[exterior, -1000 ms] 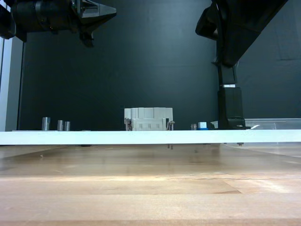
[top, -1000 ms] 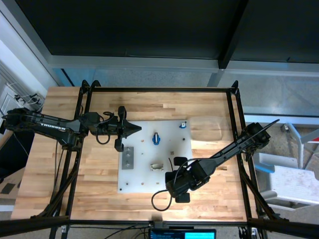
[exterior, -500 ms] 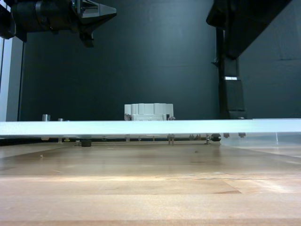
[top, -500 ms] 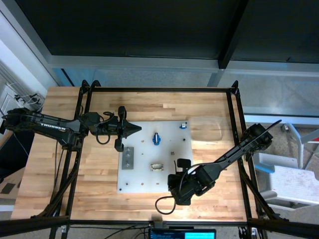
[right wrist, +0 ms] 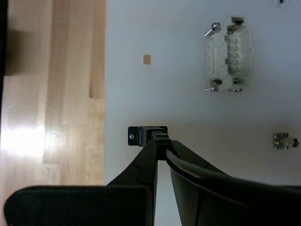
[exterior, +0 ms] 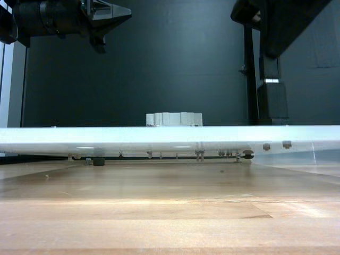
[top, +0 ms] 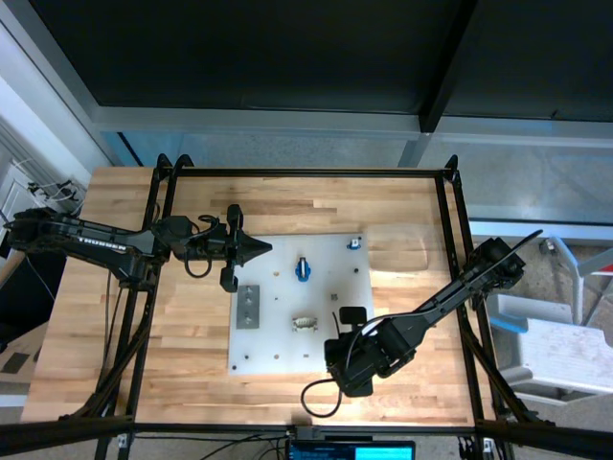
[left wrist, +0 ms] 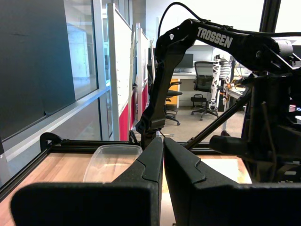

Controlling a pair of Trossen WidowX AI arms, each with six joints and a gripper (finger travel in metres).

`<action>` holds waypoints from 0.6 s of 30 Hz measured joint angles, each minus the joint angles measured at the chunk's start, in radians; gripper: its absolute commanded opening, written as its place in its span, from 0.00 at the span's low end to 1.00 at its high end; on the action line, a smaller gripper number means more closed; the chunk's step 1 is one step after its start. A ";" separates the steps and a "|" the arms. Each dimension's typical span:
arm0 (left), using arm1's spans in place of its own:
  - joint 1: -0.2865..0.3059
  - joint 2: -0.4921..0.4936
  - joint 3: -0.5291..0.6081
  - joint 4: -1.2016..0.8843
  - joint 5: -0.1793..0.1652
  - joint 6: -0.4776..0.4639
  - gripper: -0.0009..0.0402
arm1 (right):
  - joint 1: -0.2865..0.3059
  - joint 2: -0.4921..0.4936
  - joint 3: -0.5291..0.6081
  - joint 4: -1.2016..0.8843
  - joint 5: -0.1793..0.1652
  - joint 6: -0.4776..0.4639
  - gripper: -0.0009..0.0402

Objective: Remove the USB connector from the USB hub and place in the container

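Note:
My right gripper is shut on the black USB connector, whose cable runs back along one finger. The connector is still seated in the small black USB hub on the white board. From above, the right gripper stands over the board's right side. In the low view the board's near edge is lifted off the table, showing its underside. The clear container lies on the wood right of the board, and also appears as the clear container. My left gripper hangs shut above the board's left back corner.
On the board stand a blue upright connector, a grey metal block and a silver-beige multi-pin connector. A black frame rings the table. A small metal fitting sits near the gripper.
The board's near edge has tilted up off the table and the board has shifted slightly right, with my right gripper still at the hub. The left arm has not moved.

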 measured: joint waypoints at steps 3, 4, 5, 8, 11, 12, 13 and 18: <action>0.000 0.000 0.000 0.000 0.000 0.000 0.02 | -0.007 0.031 0.030 -0.021 -0.005 -0.021 0.02; 0.000 0.000 0.000 0.000 0.000 0.000 0.02 | -0.011 0.041 0.043 -0.029 -0.006 -0.024 0.02; 0.000 0.000 0.000 0.000 0.000 0.000 0.02 | -0.014 0.048 0.053 -0.032 -0.008 -0.025 0.02; 0.000 0.000 0.000 -0.001 0.000 0.000 0.02 | -0.024 0.059 0.069 -0.020 -0.006 -0.033 0.02; 0.000 0.000 0.000 0.000 0.000 0.000 0.02 | -0.030 0.069 0.069 -0.023 -0.003 -0.032 0.02; 0.000 0.000 0.000 0.000 0.000 0.000 0.02 | -0.030 0.069 0.069 -0.023 0.003 -0.031 0.02; 0.000 0.000 0.000 -0.001 0.000 0.000 0.02 | -0.030 0.068 0.069 -0.021 0.014 -0.028 0.02; 0.000 0.000 0.000 0.000 0.000 0.000 0.02 | -0.029 0.055 0.061 -0.011 0.046 0.034 0.02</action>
